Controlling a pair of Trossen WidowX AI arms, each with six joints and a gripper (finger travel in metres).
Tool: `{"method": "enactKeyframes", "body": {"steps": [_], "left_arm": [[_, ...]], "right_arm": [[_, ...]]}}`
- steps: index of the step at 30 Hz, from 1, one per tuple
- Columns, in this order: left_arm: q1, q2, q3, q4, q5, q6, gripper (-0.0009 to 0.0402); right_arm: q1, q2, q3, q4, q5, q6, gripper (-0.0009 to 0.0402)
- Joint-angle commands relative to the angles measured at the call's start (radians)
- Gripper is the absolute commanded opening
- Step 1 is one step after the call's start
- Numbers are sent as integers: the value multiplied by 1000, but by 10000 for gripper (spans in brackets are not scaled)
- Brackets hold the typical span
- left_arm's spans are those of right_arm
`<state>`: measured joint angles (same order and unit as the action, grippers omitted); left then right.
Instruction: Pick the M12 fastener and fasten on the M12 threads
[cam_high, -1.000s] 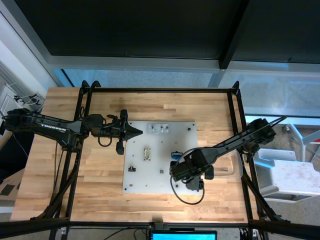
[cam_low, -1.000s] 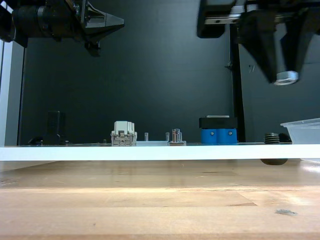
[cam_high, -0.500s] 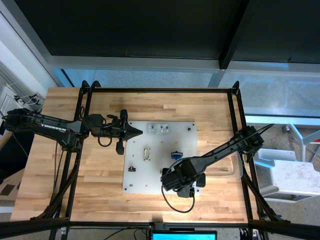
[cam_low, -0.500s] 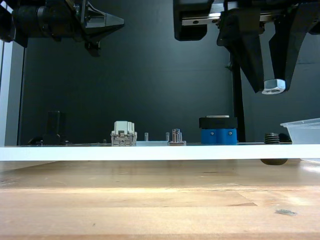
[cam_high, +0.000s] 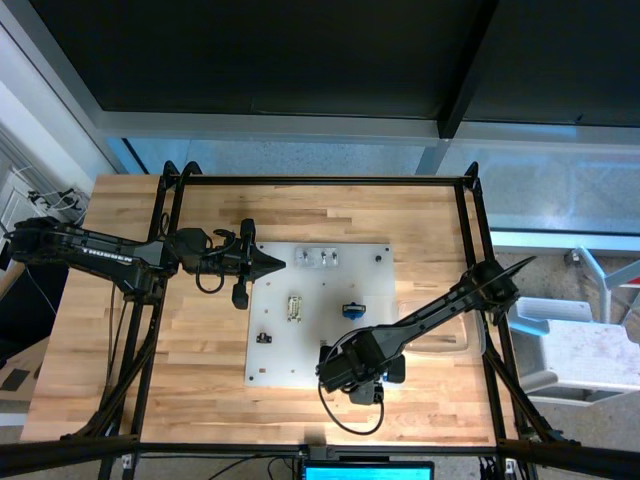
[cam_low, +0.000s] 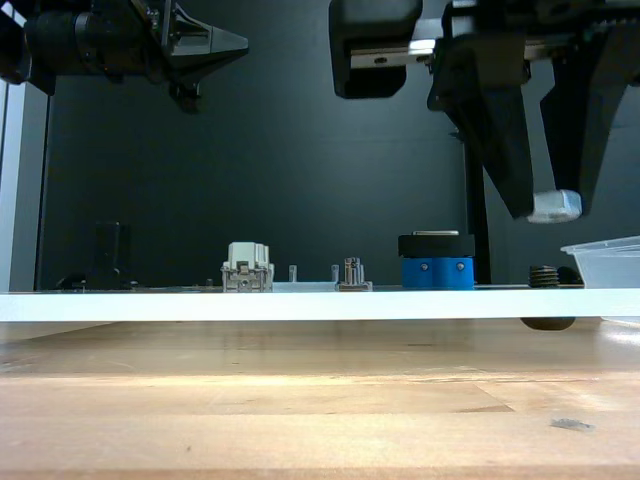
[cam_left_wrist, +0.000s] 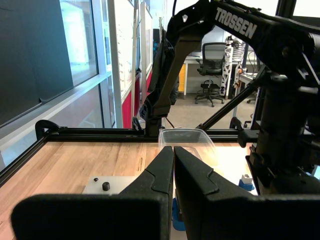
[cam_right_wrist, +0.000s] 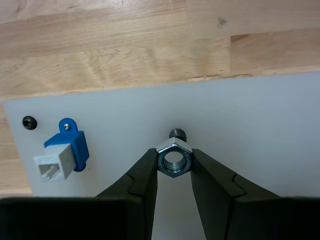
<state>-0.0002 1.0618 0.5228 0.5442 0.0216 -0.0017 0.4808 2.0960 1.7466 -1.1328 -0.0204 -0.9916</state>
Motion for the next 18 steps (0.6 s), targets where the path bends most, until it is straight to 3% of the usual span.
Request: {"method": "enactKeyframes", "body": {"steps": [1, 18], "left_arm": [[0, 0, 0, 0, 0, 0, 0], [0, 0, 0, 0, 0, 0, 0]], "right_arm": [[0, 11, 3, 12, 2, 2, 39], [-2, 46, -12, 48, 2, 18, 39]]}}
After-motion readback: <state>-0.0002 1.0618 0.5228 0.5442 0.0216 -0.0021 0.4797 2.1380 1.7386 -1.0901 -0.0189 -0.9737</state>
